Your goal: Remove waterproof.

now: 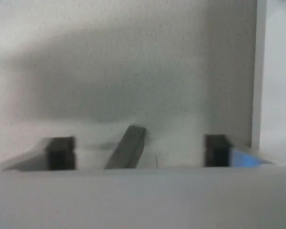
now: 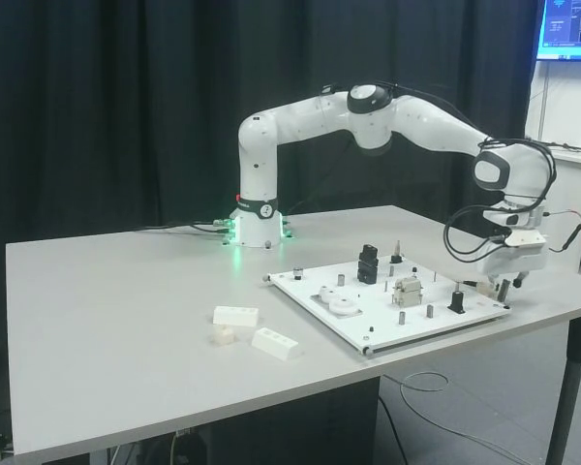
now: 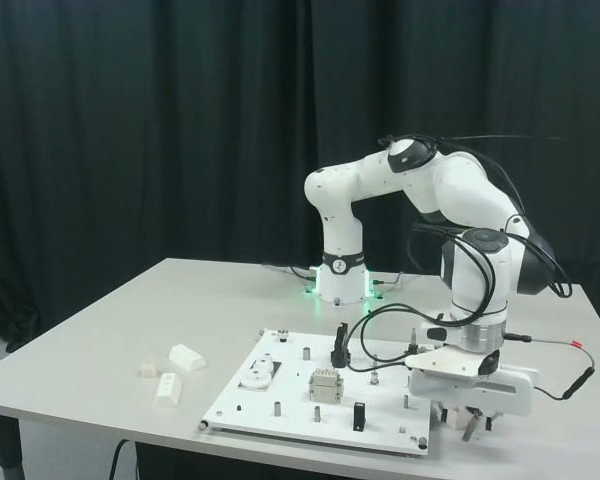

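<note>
Gripper (image 2: 504, 288) is hanging low at the board's (image 2: 387, 302) far corner, away from the base (image 2: 256, 225), just past the edge. Fingers (image 1: 61, 152) are sitting wide apart in the wrist view and gripping nothing, with a dark slanted bar (image 1: 128, 148) lying between them. Can't tell which part on the board is the waterproof one. White blocks (image 2: 256, 330) are sitting on the table (image 2: 107, 300) beside the board.

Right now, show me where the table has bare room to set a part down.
The grey table is bare between the arm's base and the three white blocks. The white board is crowded with fixtures, and the gripper hovers at its far corner.
</note>
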